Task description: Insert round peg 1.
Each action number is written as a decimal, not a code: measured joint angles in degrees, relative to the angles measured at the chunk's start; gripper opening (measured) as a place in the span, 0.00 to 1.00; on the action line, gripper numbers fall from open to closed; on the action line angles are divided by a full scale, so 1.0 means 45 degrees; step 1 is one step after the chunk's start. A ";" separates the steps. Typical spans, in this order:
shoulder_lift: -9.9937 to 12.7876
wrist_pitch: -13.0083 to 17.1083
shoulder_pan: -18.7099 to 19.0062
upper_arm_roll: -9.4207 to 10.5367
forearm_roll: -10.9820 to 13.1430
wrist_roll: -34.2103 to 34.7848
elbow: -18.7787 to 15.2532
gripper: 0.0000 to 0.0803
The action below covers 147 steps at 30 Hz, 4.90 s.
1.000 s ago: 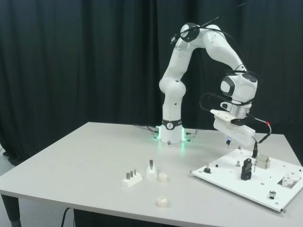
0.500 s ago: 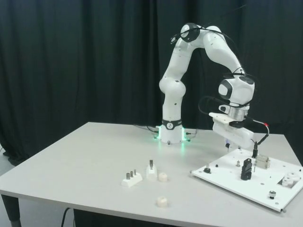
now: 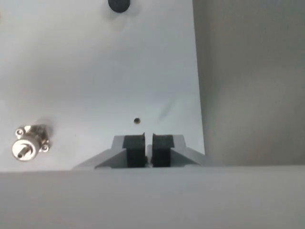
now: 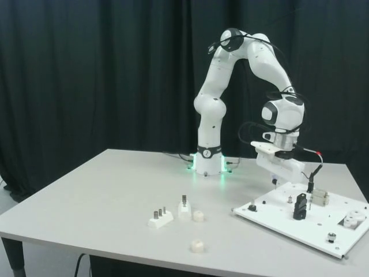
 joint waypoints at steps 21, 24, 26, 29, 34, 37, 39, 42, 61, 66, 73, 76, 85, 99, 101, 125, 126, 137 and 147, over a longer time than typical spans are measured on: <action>0.0840 0.1025 0.0024 0.0727 0.0756 -0.0171 -0.0313 0.03; 0.1100 0.1180 0.0038 0.0814 0.1011 -0.0283 -0.0313 0.03; 0.1289 0.1277 0.0052 0.0864 0.1233 -0.0361 -0.0313 0.03; 0.1562 0.1414 0.0071 0.0935 0.1592 -0.0511 -0.0312 0.03; 0.1790 0.1458 0.0208 0.0863 0.1907 -0.0821 -0.0294 0.03; 0.1784 0.1472 0.0219 0.0809 0.1907 -0.0865 -0.0233 0.03; 0.1784 0.1475 0.0222 0.0719 0.1890 -0.0946 -0.0128 0.03; 0.1782 0.1400 0.0255 0.0495 0.1834 -0.1138 0.0044 0.03; 0.1544 -0.1091 0.0309 -0.0561 0.0962 -0.1275 0.1048 0.03; 0.1544 -0.1228 0.0283 -0.0581 0.0951 -0.1271 0.1052 0.03; 0.1544 -0.1286 0.0253 -0.0581 0.0951 -0.1258 0.1007 0.03; 0.1544 -0.1286 0.0244 -0.0581 0.0951 -0.1256 0.0977 0.03; 0.1545 -0.1256 0.0201 -0.0581 0.0951 -0.1256 0.0895 0.03; 0.1546 -0.1118 0.0195 -0.0538 0.0978 -0.1256 0.0777 0.03; 0.1546 -0.1091 0.0195 -0.0511 0.1004 -0.1255 0.0743 0.03; 0.1637 0.0409 0.0186 0.0133 0.1811 -0.1256 0.0004 0.03; 0.1646 0.0430 0.0186 0.0144 0.1828 -0.1256 -0.0013 0.03; 0.1708 0.0700 0.0172 0.0315 0.2026 -0.1256 -0.0129 0.03; 0.1838 0.0902 0.0171 0.0519 0.2311 -0.1256 -0.0171 0.03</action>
